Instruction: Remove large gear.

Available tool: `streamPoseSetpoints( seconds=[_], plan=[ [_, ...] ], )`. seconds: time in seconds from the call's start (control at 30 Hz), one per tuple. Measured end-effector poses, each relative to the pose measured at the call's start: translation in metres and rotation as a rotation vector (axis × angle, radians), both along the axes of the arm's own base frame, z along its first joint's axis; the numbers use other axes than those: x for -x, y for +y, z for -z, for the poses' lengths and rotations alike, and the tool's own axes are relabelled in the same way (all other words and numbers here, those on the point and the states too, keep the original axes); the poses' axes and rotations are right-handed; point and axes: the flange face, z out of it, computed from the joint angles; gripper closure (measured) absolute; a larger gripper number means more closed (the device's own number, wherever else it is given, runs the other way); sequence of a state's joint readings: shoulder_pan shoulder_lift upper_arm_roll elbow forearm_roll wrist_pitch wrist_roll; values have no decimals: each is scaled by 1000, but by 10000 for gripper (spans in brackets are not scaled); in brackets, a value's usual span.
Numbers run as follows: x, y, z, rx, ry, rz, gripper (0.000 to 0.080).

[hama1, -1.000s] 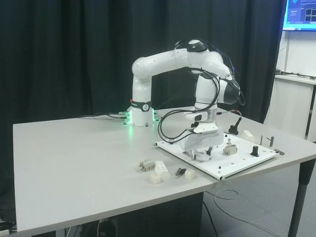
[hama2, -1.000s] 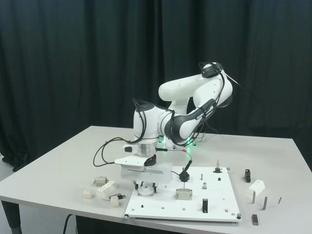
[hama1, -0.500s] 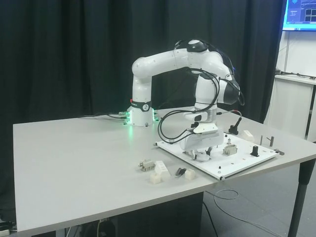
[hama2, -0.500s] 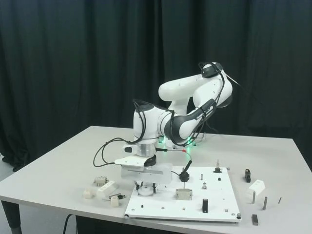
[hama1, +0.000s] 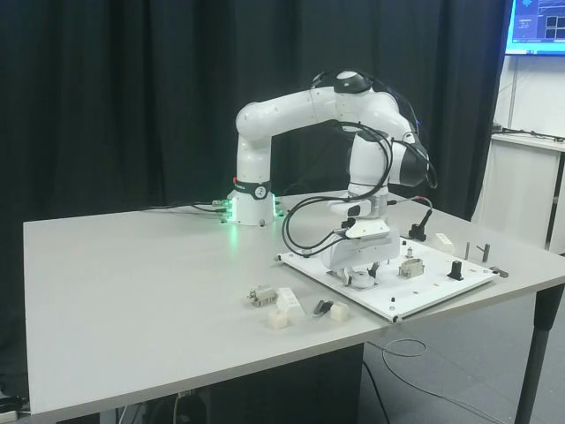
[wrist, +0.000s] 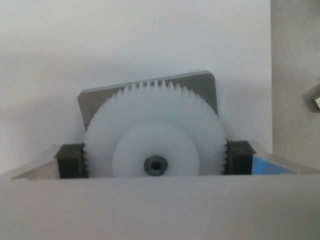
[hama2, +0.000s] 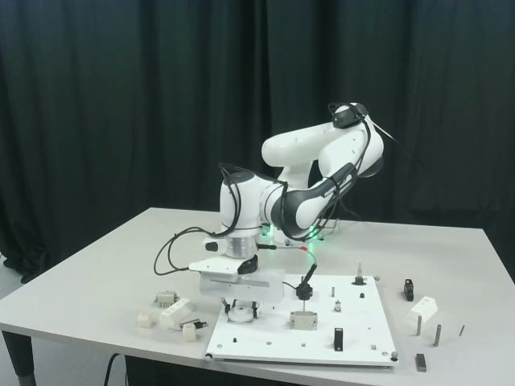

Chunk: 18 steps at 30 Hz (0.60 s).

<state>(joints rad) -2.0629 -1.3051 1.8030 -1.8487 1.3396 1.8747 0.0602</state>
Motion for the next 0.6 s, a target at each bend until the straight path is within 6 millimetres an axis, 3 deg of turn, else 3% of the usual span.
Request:
streamPoseSetpoints(
  seconds=[0.6],
  plan=[
    [0, 0, -32, -5, 10, -4, 206]
  ],
)
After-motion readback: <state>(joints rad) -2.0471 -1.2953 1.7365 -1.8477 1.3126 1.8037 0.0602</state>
